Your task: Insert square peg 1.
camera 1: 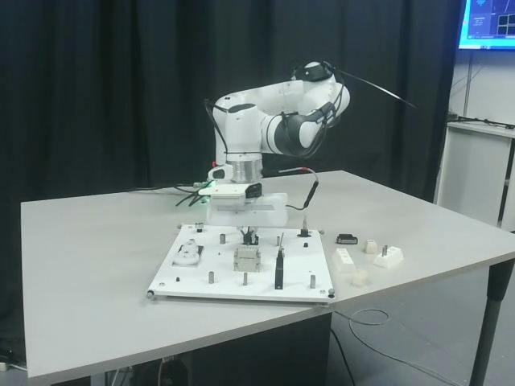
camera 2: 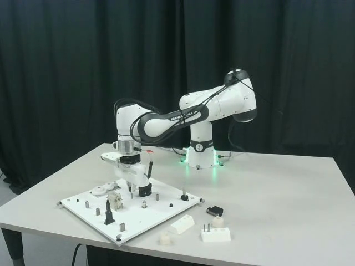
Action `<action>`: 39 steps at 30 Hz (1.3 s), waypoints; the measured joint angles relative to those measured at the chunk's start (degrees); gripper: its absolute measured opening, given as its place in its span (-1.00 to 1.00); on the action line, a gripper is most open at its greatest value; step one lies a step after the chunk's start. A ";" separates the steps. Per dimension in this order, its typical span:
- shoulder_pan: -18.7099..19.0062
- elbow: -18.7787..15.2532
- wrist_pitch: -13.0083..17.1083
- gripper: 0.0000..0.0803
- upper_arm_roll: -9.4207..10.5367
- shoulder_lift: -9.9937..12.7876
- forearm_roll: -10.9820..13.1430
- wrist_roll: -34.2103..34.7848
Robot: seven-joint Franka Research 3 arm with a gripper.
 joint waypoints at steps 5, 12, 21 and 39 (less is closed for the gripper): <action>0.00 0.11 0.81 -0.93 0.64 0.00 0.47 0.09; 0.08 0.38 2.09 -0.93 0.98 0.04 0.50 -0.24; 0.20 0.80 3.06 -0.93 1.43 0.15 -0.28 -1.90; 0.41 1.07 3.73 -0.93 1.53 0.15 -1.21 -3.90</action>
